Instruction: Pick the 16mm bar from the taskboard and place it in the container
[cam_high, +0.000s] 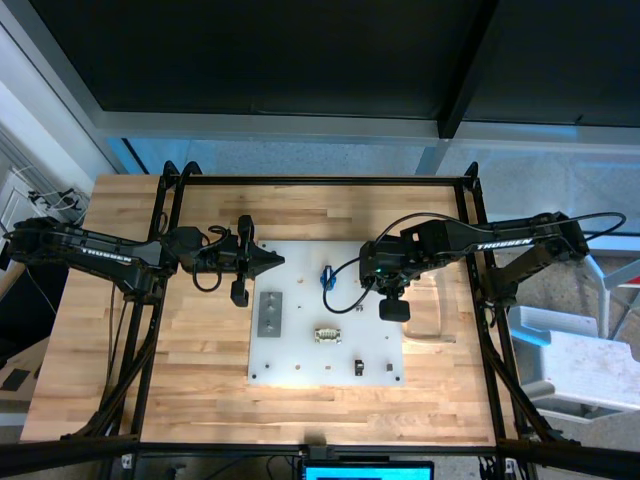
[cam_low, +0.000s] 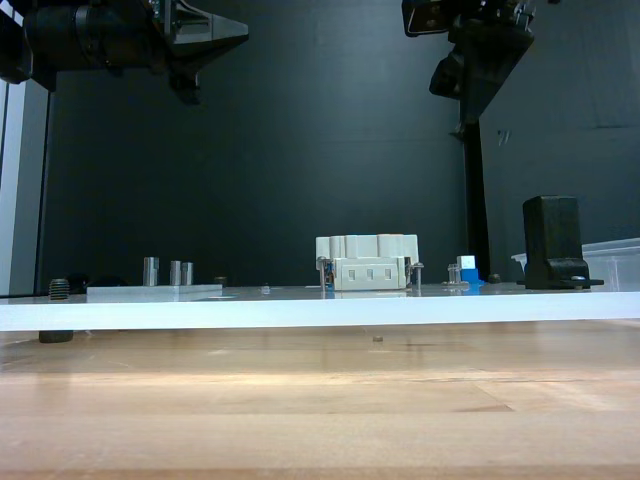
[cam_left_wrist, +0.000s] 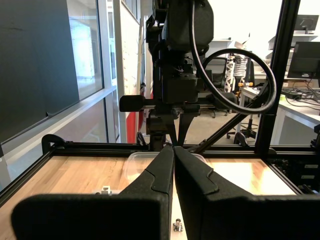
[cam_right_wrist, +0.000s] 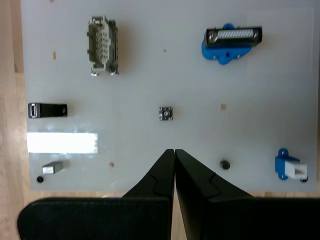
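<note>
The white taskboard (cam_high: 300, 355) lies mid-table and carries a grey holed block (cam_high: 270, 312). Short silvery pegs stand in that block. I take the thickest of them for the 16mm bar (cam_low: 150, 271). The clear container (cam_high: 434, 312) sits just off the board's right edge and also shows past the left fingers (cam_left_wrist: 145, 160). My left gripper (cam_high: 272, 260) hovers high over the board's far-left corner, shut and empty (cam_left_wrist: 173, 148). My right gripper (cam_high: 393, 312) hangs above the board's right edge beside the container, shut with nothing in it (cam_right_wrist: 174, 151).
On the board are a beige connector (cam_high: 327, 335), a blue knob (cam_high: 328, 277), a small black part (cam_high: 360, 366) and a blue-mounted plug (cam_right_wrist: 232, 42). Black frame rails (cam_high: 320, 181) run around the wooden table. The right arm (cam_left_wrist: 180, 75) rises ahead of the left gripper.
</note>
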